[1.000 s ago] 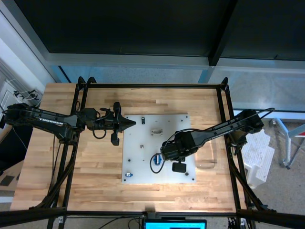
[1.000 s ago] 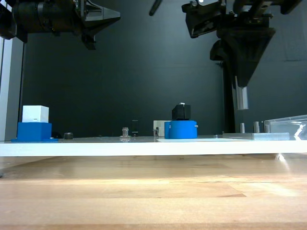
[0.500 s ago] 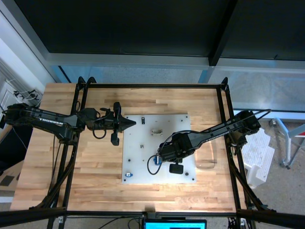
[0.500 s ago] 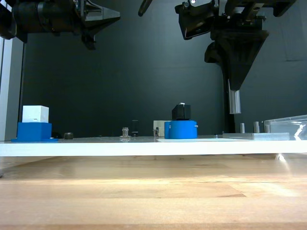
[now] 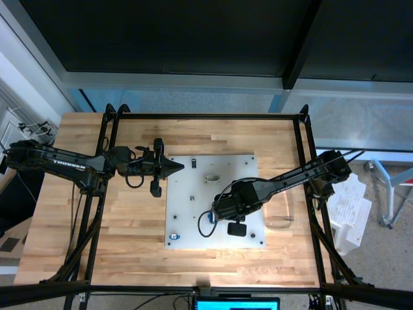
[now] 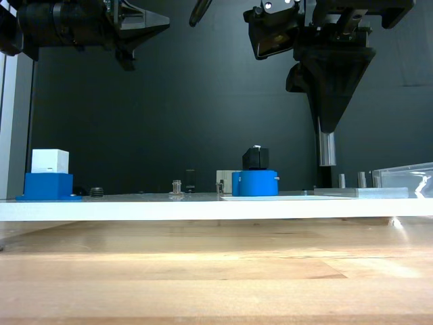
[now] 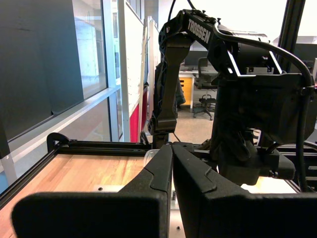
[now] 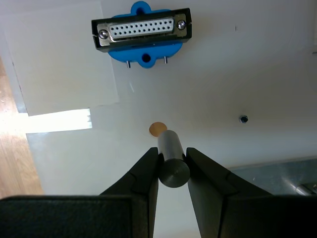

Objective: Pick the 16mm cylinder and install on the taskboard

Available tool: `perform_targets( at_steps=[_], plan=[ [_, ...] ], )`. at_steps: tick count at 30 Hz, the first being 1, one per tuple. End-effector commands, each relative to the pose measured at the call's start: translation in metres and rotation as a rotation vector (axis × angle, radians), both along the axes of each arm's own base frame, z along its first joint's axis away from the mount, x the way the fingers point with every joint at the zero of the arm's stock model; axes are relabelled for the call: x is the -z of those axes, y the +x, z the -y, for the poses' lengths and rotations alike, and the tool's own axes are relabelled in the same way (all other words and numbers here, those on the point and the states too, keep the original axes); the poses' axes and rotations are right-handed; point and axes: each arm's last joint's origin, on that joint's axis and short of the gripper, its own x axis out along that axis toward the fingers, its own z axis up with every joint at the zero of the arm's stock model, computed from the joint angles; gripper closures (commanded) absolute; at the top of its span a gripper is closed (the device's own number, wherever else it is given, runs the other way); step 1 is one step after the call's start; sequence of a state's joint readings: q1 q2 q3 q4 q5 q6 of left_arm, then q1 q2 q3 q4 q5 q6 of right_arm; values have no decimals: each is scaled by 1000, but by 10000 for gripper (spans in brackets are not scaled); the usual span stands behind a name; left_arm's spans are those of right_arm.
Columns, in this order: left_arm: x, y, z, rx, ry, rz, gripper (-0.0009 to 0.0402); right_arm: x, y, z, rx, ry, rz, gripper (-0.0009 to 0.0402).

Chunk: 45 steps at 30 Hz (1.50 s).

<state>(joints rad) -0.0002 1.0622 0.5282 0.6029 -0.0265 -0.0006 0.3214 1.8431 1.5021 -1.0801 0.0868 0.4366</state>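
Note:
My right gripper (image 8: 172,153) is shut on the 16mm cylinder (image 8: 172,161), a short grey metal peg held upright between the fingers. It hangs above the white taskboard (image 8: 247,69), close to a small round hole (image 8: 157,129). In the low view the cylinder (image 6: 327,149) sticks out below the right gripper (image 6: 327,128), well clear of the taskboard (image 6: 203,203). From above, the right gripper (image 5: 219,210) is over the board's (image 5: 187,219) near middle. My left gripper (image 5: 174,166) is parked high beside the board's left edge, fingers (image 7: 158,171) pressed together and empty.
A blue multi-pin connector (image 8: 142,33) is mounted on the board beyond the hole. A blue round fitting (image 6: 255,183) and a white block on a blue base (image 6: 49,176) stand on the board. A clear plastic tray (image 5: 281,210) lies to the board's right.
The right gripper has carried the cylinder leftward over the board and lowered it somewhat. The left arm has not moved.

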Motion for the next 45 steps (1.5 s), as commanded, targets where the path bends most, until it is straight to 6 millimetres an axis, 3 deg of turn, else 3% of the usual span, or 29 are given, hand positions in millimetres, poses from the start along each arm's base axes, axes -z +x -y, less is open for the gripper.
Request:
perform_targets(
  at_steps=[1,31,45],
  plan=[
    [0,0,0,0,0,0,393,2,-1,-1,-1,0,0,381],
    [0,0,0,0,0,0,393,30,5,-7,-14,-7,-20,381],
    [0,0,0,0,0,0,393,32,5,-8,-16,-4,-13,381]
  ],
)
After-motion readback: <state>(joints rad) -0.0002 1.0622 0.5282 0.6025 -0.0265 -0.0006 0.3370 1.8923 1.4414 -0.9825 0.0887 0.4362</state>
